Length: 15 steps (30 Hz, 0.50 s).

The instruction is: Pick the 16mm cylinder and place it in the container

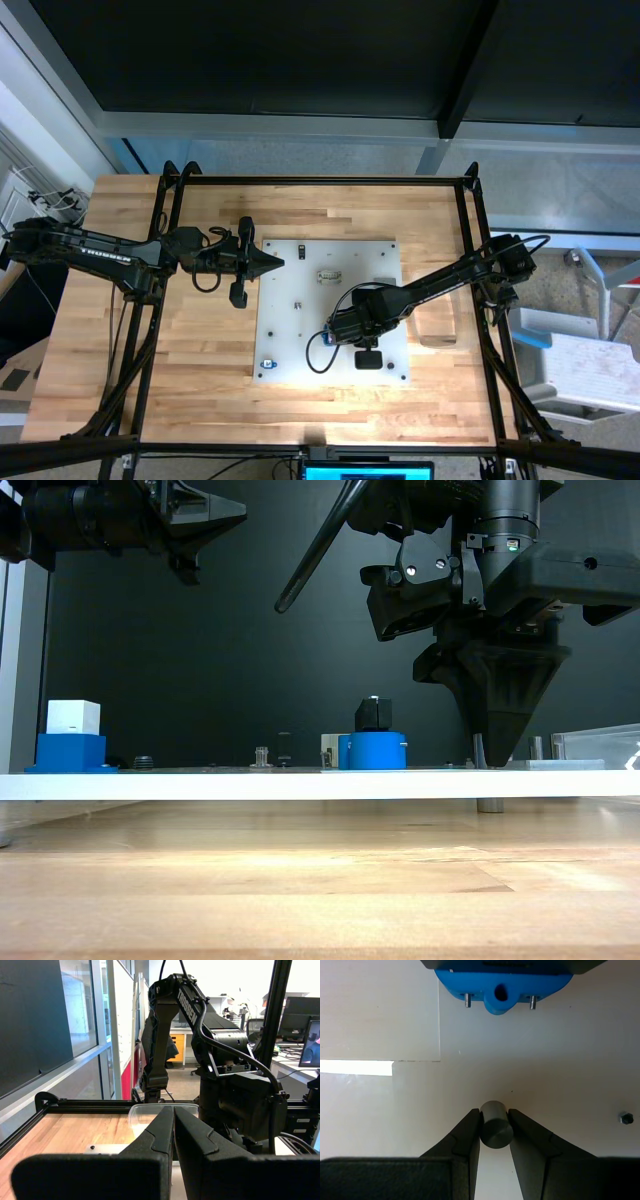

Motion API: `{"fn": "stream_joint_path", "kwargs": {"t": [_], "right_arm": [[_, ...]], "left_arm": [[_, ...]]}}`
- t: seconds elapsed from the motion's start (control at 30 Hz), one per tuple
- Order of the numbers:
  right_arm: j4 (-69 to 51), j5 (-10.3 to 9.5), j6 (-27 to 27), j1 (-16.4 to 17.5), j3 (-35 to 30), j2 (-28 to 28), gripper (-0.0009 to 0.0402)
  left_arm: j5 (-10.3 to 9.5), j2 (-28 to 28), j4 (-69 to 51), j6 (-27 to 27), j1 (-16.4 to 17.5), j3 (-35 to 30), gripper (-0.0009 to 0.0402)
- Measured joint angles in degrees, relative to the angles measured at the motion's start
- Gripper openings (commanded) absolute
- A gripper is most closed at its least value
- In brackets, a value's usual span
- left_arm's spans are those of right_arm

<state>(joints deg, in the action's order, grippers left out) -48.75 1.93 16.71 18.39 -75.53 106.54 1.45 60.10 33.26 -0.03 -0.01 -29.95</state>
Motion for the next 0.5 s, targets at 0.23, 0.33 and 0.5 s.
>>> {"fn": "stream_joint_path", "kwargs": {"t": [0.23,0.33,0.5], "right_arm": [[-0.1,-0.02,0.0,0.0,0.0,-0.3,0.0041],[-0.3,-0.02,0.0,0.0,0.0,-0.7,0.0041],[-0.7,-0.02,0.0,0.0,-0.1,-1.6,0.0041]], "left_arm": [[0.00,0.0,0.0,0.0,0.0,0.0,0.0000],[0.00,0.0,0.0,0.0,0.0,0.0,0.0000],[0.00,0.0,0.0,0.0,0.0,0.0,0.0000]]}}
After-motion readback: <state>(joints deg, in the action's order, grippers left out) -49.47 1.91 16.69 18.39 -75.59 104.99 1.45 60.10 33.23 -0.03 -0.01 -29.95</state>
